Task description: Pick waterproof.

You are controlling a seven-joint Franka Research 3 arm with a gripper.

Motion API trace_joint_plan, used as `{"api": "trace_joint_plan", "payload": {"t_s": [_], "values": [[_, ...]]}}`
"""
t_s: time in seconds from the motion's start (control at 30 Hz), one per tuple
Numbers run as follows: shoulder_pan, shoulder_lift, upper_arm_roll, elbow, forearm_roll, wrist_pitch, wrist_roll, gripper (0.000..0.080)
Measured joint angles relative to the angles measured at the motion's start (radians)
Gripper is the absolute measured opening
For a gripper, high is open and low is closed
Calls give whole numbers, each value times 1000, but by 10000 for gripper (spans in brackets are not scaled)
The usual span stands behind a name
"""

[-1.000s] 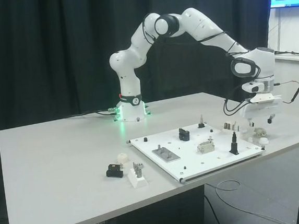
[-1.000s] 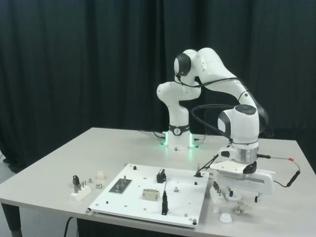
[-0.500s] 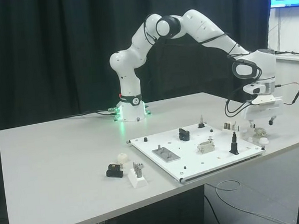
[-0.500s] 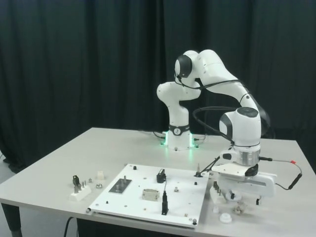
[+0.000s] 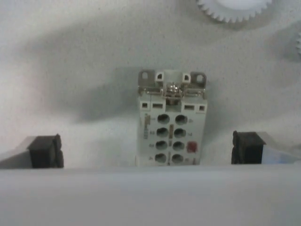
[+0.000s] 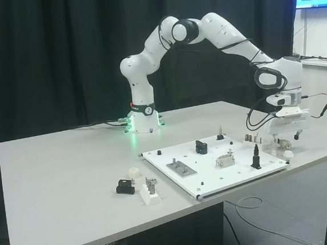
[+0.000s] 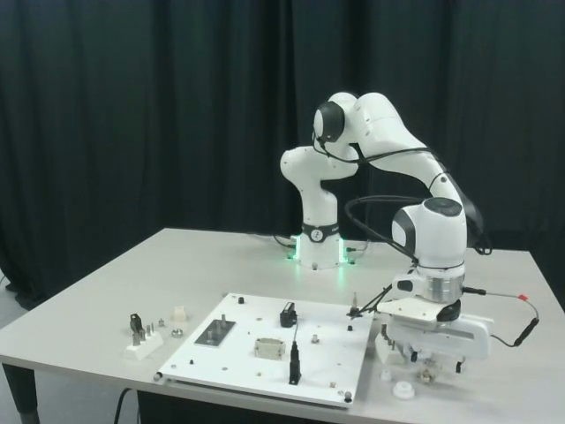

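Wrist view shows the connector lying on the grey counter between my 2 black fingertips, which stand open on either side without touching it. Its face carries 8 round holes in 2 columns of 4, and its long axis runs from my wrist out toward the metal clamp end. A white gear lies just beyond it. From the room views, my jaws hang low beside the white board.
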Motion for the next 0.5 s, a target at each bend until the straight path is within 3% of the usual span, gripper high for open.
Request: {"api": "trace_joint_plan", "payload": {"t_s": [0.5], "values": [[0,22,-6,5,0,23,0,800]]}}
